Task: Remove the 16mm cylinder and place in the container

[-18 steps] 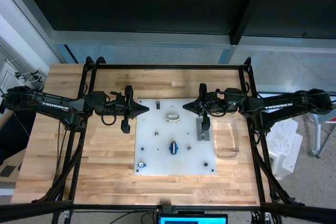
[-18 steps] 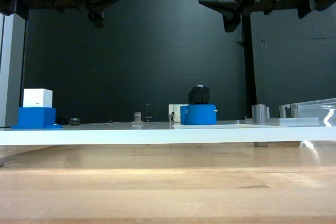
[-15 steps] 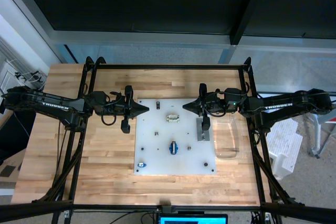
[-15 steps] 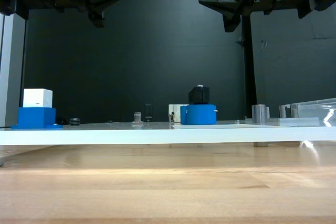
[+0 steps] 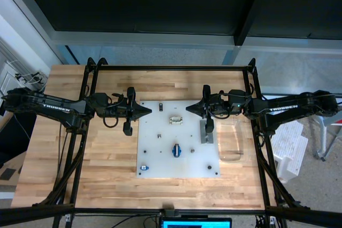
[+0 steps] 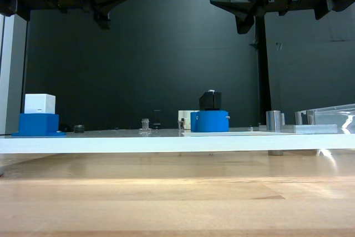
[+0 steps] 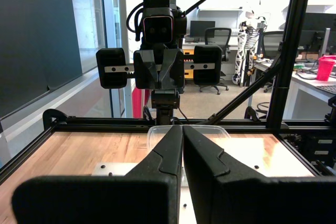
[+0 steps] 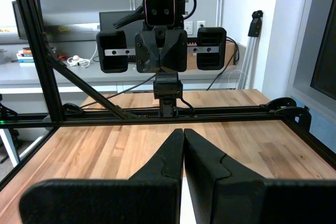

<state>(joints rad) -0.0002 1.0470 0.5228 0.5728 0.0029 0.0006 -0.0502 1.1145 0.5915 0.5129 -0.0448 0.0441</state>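
The 16mm cylinder (image 5: 192, 151) is a small silvery peg standing upright on the white board (image 5: 160, 158), just right of the blue-clipped part (image 5: 177, 150); the low view shows the cylinder (image 6: 273, 120) as well. The clear container (image 5: 231, 140) sits on the wooden table against the board's right edge. My left gripper (image 5: 148, 110) hangs shut and empty high over the board's far left edge. My right gripper (image 5: 188, 109) hangs shut and empty above the board's far side, facing the left one. Both are well above and apart from the cylinder. Each wrist view shows shut fingertips, left (image 7: 182, 128) and right (image 8: 183, 130).
A grey rectangular block (image 5: 207, 132) lies on the board beside the container. A small peg (image 5: 159, 135), a connector (image 5: 175, 119) and a blue-and-white block (image 5: 143, 168) also sit on the board. A black frame (image 5: 171, 68) rings the table.
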